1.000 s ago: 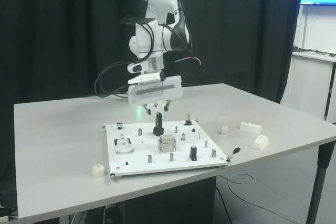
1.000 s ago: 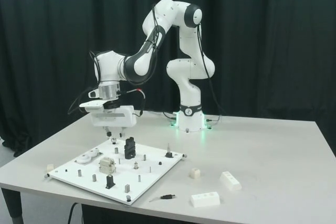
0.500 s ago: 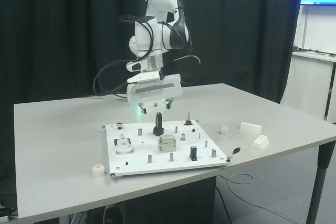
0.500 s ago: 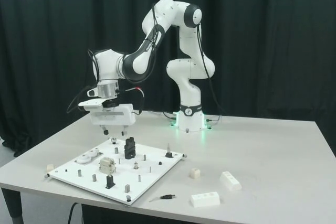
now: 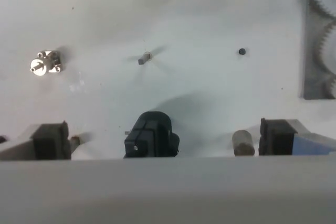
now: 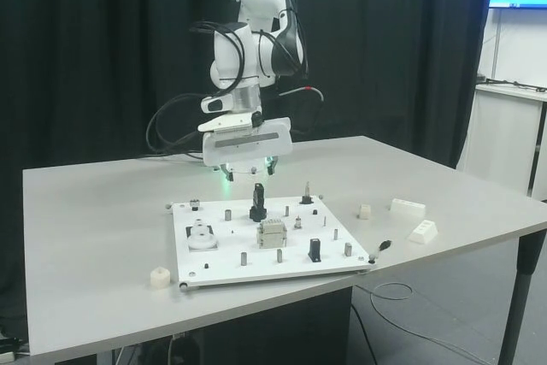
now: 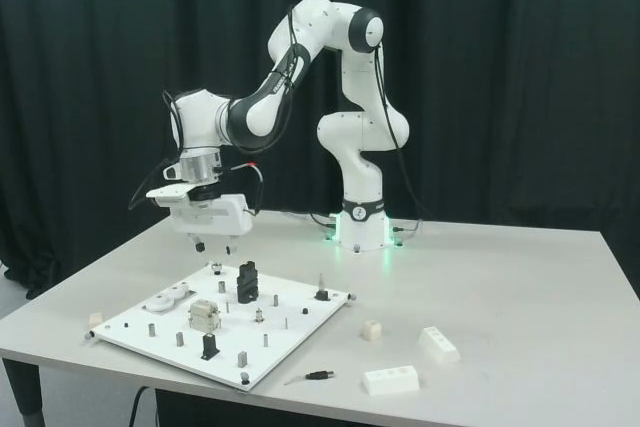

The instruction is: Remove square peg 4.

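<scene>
A black upright peg (image 6: 256,203) (image 7: 247,282) stands in the white board (image 6: 214,267) (image 7: 290,332), near the board's middle. My gripper (image 6: 248,173) (image 7: 214,248) hangs open above the board, higher than the peg's top and a little off to one side. Nothing is between its fingers. In the wrist view the black peg (image 5: 151,136) shows between the two black fingertips (image 5: 51,141), well below them. A short grey peg (image 5: 242,142) stands on the board close to the other fingertip. I cannot tell from these views which peg is number 4.
The board also carries several small grey pegs, white gears (image 6: 201,237), a grey connector block (image 6: 271,232) and a small black clip (image 6: 314,250). Off the board lie a white cylinder (image 6: 159,276), a white cube (image 6: 365,211), two white blocks (image 6: 408,207) and a black plug (image 6: 382,250).
The gripper has risen from just above the black peg and drifted sideways away from it, still open and empty. The black peg stays in the board.
</scene>
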`<action>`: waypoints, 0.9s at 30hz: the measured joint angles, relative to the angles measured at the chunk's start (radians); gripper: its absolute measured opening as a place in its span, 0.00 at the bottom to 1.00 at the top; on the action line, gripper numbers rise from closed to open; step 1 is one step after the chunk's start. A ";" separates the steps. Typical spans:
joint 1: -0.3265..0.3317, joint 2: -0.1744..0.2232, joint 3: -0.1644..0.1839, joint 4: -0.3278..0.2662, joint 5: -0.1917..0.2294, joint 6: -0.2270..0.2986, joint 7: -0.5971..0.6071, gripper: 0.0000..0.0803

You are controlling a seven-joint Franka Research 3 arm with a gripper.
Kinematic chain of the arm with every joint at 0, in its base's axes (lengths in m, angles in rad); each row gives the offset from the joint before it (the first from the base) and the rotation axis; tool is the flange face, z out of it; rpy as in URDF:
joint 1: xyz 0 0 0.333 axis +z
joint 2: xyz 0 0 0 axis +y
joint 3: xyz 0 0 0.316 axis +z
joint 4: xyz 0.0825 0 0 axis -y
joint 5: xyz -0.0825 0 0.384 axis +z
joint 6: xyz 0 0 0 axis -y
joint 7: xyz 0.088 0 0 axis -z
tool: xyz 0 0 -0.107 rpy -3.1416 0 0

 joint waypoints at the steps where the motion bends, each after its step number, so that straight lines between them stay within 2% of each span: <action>1: 0.000 0.000 -0.002 0.003 0.000 -0.006 0.002 1.00; 16: 0.000 -0.004 -0.026 0.037 0.000 -0.080 0.045 1.00; 22: 0.001 -0.008 -0.028 0.037 0.004 -0.089 0.057 1.00; 27: 0.011 -0.009 -0.024 0.048 0.026 -0.089 0.057 1.00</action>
